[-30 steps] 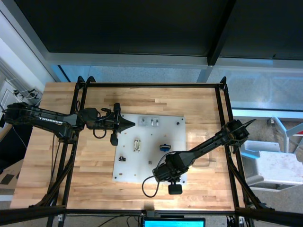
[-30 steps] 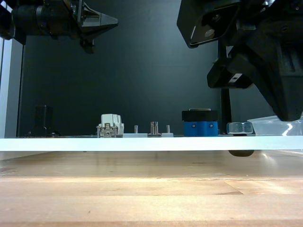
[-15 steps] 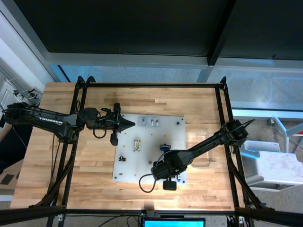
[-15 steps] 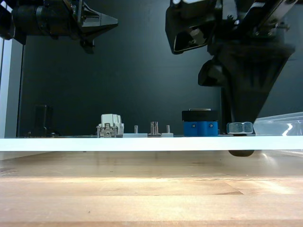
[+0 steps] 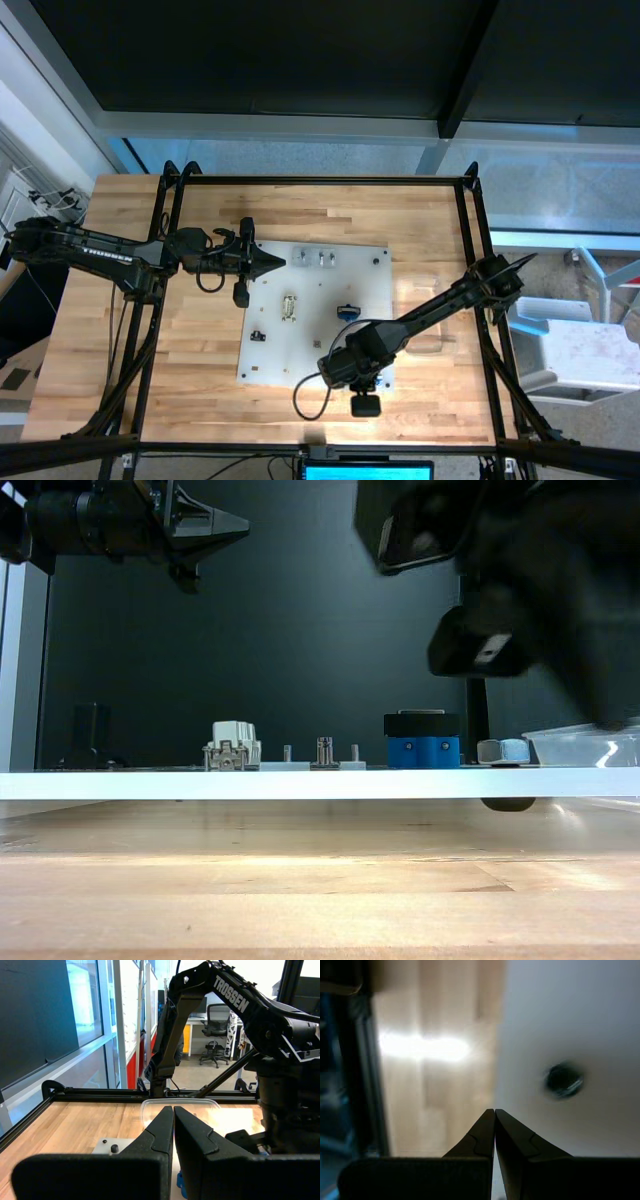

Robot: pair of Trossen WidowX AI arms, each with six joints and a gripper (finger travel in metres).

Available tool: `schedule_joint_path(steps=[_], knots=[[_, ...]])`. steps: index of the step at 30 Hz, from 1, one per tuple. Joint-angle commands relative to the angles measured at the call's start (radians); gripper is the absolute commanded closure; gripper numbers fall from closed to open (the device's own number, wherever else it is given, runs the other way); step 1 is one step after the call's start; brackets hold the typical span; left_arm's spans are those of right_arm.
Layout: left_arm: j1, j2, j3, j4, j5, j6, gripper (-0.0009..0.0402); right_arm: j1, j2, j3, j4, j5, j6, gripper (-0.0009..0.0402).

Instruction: Pick the M12 fastener and fasten on the M12 threads

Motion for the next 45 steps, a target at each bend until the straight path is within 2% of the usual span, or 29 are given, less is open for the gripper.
schedule_joint_path(steps=[1, 3, 6, 11, 18, 21, 31, 38, 41, 42, 43, 45], knots=[[0.0, 0.0, 0.0, 0.0, 0.0, 0.0, 0.0393, -0.001, -0.004, 0.001, -0.003, 0.001, -0.003, 0.0393], [0.0, 0.0, 0.0, 0.0, 0.0, 0.0, 0.0393, -0.002, -0.004, 0.001, -0.005, 0.012, -0.001, 0.0393], [0.0, 0.0, 0.0, 0.0, 0.0, 0.0, 0.0393, -0.002, -0.012, 0.001, -0.013, 0.062, 0.006, 0.0393], [0.0, 0.0, 0.0, 0.0, 0.0, 0.0, 0.0393, -0.002, -0.026, 0.001, -0.043, 0.113, 0.029, 0.0393], [0.0, 0.0, 0.0, 0.0, 0.0, 0.0, 0.0393, -0.002, -0.026, 0.001, -0.058, 0.293, 0.054, 0.0393], [0.0, 0.0, 0.0, 0.0, 0.0, 0.0, 0.0393, -0.002, -0.026, 0.0, -0.057, 0.336, 0.058, 0.0393], [0.0, 0.0, 0.0, 0.0, 0.0, 0.0, 0.0393, -0.001, 0.003, 0.001, -0.037, 0.33, 0.055, 0.0393], [0.0, 0.0, 0.0, 0.0, 0.0, 0.0, 0.0393, 0.0, 0.002, 0.0, -0.027, 0.279, 0.046, 0.0393], [0.0, 0.0, 0.0, 0.0, 0.0, 0.0, 0.0393, 0.001, 0.002, 0.001, -0.019, 0.272, 0.047, 0.0393], [0.0, 0.0, 0.0, 0.0, 0.0, 0.0, 0.0393, 0.001, 0.002, 0.001, -0.019, 0.247, 0.046, 0.0393], [0.0, 0.0, 0.0, 0.0, 0.0, 0.0, 0.0393, 0.001, 0.002, 0.001, -0.018, 0.207, 0.039, 0.0393], [0.0, 0.0, 0.0, 0.0, 0.0, 0.0, 0.0393, 0.002, 0.001, 0.001, -0.018, 0.095, 0.008, 0.0393]])
